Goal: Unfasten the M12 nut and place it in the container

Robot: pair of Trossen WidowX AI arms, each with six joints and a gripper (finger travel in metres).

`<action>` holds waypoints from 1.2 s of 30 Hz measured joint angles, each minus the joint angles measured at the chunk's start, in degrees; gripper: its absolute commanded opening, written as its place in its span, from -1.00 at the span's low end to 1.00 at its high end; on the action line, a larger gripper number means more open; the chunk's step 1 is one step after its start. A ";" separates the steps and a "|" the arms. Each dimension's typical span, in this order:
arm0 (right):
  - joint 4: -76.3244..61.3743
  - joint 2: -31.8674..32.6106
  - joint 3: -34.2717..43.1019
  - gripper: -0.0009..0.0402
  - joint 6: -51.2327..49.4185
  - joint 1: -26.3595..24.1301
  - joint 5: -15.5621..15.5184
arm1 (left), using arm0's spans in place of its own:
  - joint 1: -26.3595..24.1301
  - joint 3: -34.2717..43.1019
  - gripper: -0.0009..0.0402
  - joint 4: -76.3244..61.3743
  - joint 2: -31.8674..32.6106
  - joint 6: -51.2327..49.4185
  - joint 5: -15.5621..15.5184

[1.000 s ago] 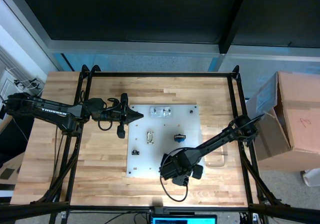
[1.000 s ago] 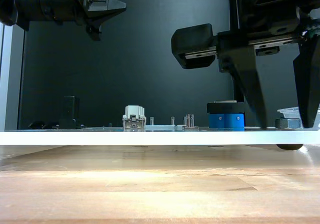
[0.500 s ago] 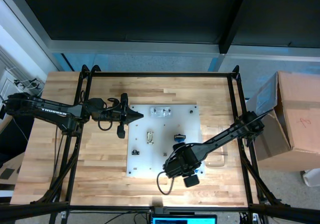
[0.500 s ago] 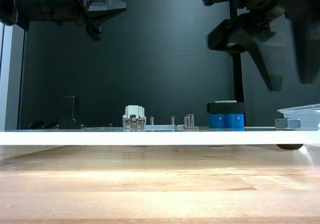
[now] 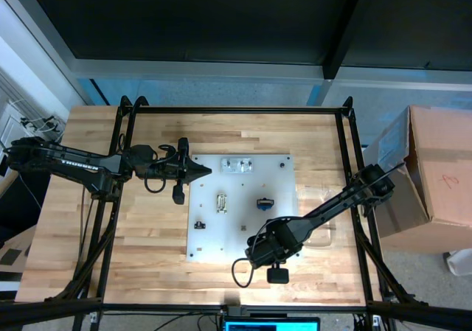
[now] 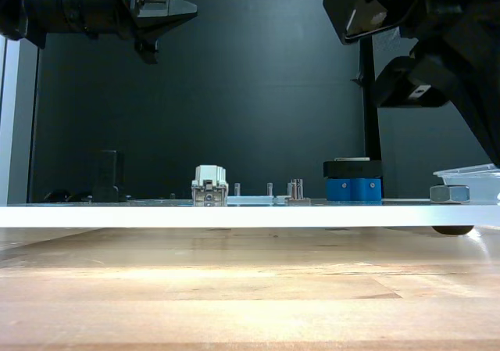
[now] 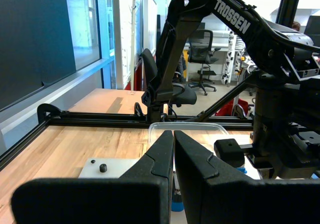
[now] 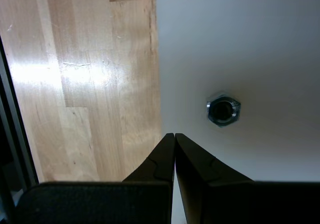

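Here, shows the left gripper [image 5: 207, 171] raised over the far left edge of the white board [image 5: 214, 239], pointing right toward the board's middle, pads [image 7: 160, 159] pressed together to a hairline slit and gripping nothing. Places the right gripper [image 8: 174, 134] high above the board's near right edge, aimed straight down, fingers [image 8: 162, 164] likewise closed tip to tip on nothing. Locates the M12 nut [image 8: 238, 109] free of both grippers, flat on the board below the right gripper's closed tips and apart from them, a dark core filling its bore. Sets the nut, in the low view, at board level on its stud [image 8: 223, 111], no ribs exposed, in front of the clear container [image 6: 469, 173]. Confirms, from the high view, the container on the wooden table [image 5: 147, 228] just beside the board's right edge, partly crossed by the right arm [image 5: 332, 209].
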 measured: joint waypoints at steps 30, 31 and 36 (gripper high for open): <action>-5.51 -2.45 -0.96 -0.96 0.92 -0.26 16.11 | 0.00 0.00 -0.96 -0.02 0.02 0.00 0.00; -5.51 -2.60 -0.96 -0.96 0.90 -0.33 14.58 | 0.00 0.00 -0.96 0.00 0.02 0.00 0.02; -4.42 -2.64 -0.74 -0.96 0.92 -0.44 3.93 | 0.00 0.00 -0.96 0.00 0.02 0.00 0.00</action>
